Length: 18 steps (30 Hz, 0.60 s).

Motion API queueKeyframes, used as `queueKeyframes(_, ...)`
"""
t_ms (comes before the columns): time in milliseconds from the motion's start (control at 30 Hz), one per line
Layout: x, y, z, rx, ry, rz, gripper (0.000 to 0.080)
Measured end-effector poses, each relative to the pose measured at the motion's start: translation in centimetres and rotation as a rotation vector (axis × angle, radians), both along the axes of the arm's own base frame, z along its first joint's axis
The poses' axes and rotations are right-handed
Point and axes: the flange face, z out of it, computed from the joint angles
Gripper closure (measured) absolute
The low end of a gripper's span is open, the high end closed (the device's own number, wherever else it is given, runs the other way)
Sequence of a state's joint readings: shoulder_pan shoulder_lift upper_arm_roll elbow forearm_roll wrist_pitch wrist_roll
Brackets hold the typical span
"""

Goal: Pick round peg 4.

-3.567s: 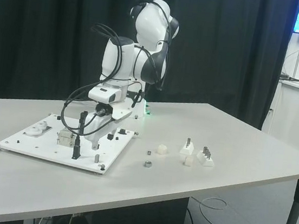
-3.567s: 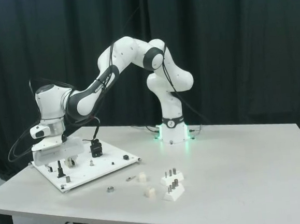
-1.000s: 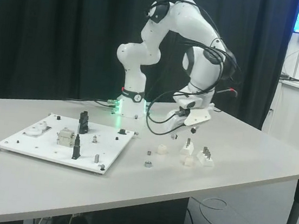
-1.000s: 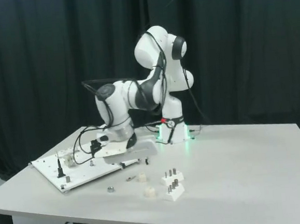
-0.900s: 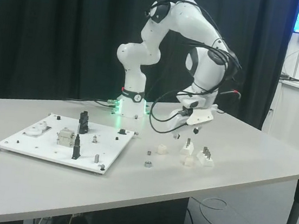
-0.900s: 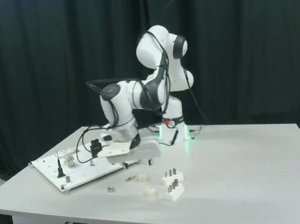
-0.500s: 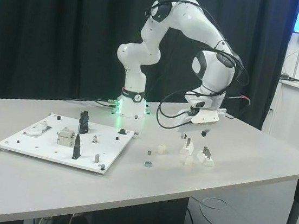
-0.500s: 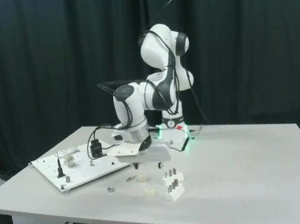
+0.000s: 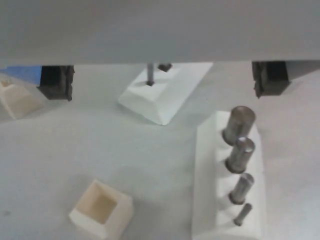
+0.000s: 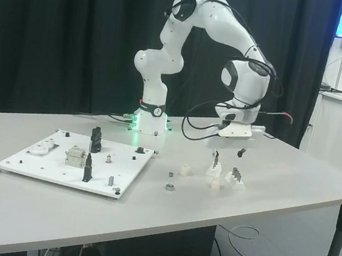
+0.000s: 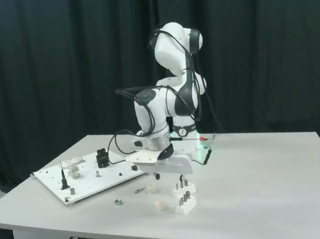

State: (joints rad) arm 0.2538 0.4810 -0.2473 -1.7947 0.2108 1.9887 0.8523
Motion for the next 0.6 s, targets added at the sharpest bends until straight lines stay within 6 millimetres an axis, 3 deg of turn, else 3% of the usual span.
queueKeyframes(600, -2.3, 4.7, -1.7, -0.026, -0.067, -0.050, 0.0003)
